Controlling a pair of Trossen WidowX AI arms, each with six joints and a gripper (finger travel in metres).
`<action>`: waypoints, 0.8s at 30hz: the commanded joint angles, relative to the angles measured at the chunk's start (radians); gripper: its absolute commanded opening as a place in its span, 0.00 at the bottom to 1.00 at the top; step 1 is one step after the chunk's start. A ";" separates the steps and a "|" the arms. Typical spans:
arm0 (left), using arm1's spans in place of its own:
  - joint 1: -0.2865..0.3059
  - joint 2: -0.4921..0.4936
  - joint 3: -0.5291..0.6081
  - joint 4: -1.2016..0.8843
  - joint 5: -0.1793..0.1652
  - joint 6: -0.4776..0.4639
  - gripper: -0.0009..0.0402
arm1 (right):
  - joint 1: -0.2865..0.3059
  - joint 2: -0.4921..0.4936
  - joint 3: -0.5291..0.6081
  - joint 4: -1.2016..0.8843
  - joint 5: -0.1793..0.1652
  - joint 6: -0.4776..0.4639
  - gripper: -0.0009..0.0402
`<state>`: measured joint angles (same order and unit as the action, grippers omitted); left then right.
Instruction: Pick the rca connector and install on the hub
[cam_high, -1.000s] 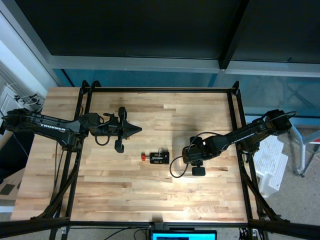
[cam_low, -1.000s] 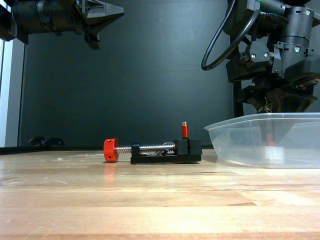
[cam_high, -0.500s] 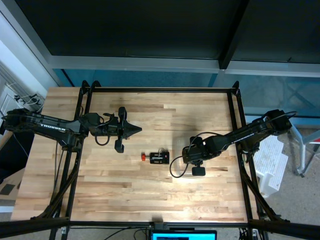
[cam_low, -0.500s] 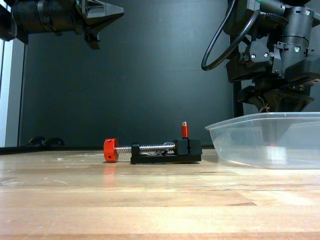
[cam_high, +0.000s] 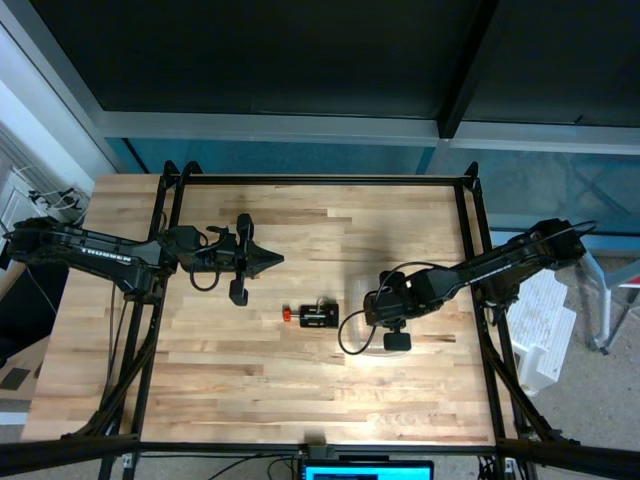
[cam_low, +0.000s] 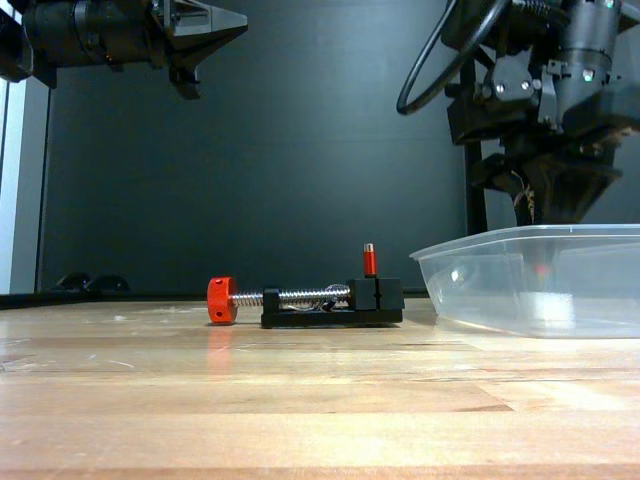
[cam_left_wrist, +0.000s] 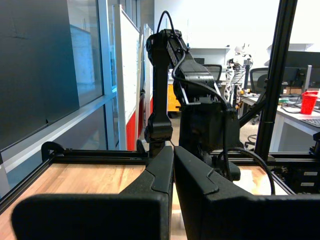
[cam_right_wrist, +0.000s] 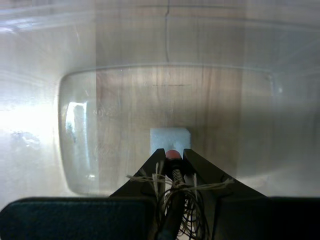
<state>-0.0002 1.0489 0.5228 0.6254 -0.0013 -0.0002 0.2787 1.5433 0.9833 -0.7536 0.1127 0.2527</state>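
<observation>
From above, the left end effector (cam_high: 276, 260) is hovering over the wooden table (cam_high: 250, 390), left of centre, pointing toward the middle. The right end effector (cam_high: 374, 308) is pointing downward near the hub (cam_high: 318, 317), on its right. The hub is lying flat near the table's middle, red knob to the left. At table height, the hub is showing a silvery threaded rod between its red knob and its black body, with a short red stub standing upright on top. A clear plastic tray (cam_low: 470, 290) is sitting on the table to the right of it, apart from it. The right end effector is hanging over the tray, and the left one is staying high at the far left. Along the left wrist, that end effector's fingers (cam_left_wrist: 162, 170) are pressing together on nothing, and the right arm (cam_left_wrist: 200, 110) is standing ahead. Along the right wrist, the fingers are pinching the rca connector (cam_right_wrist: 173, 156), a red-tipped piece with a silvery stem. It is hanging inside the tray above a small white block (cam_right_wrist: 170, 137) on the tray's floor.
</observation>
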 joint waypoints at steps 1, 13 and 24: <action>0.000 0.000 0.000 0.000 0.000 0.000 0.02 | 0.000 -0.013 0.039 -0.050 0.000 0.000 0.02; 0.000 0.000 0.000 0.000 0.000 0.000 0.02 | 0.000 -0.029 0.156 -0.177 -0.001 -0.011 0.02; 0.000 0.000 0.000 0.000 0.000 0.000 0.02 | -0.014 0.015 0.221 -0.178 -0.005 -0.003 0.02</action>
<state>-0.0002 1.0489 0.5224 0.6254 -0.0010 -0.0002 0.2699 1.5421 1.1892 -0.9306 0.1093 0.2478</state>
